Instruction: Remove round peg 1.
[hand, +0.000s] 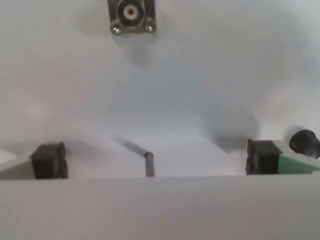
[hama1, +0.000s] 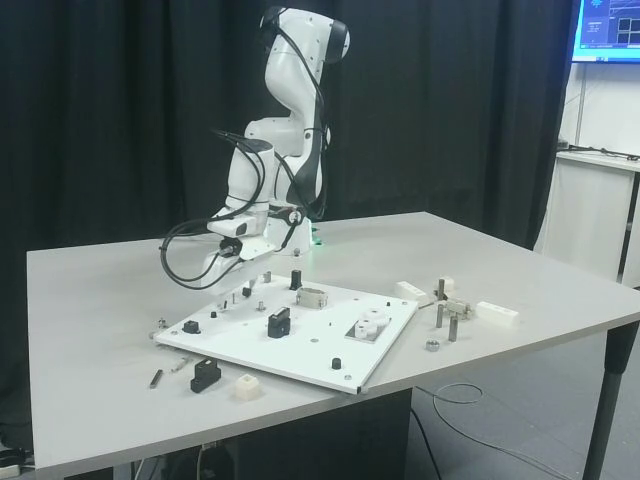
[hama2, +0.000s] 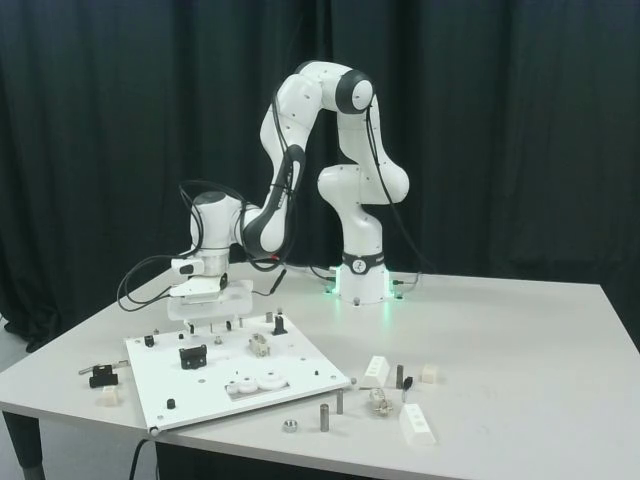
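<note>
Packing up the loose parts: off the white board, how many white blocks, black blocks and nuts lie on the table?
White blocks: 4
Black block: 1
Nut: 1
Total: 6

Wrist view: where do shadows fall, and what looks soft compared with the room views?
Wrist view: the peg casts a slanted shadow on the white board; fingertips look soft. Room views: the board is evenly lit, against black curtains.
</note>
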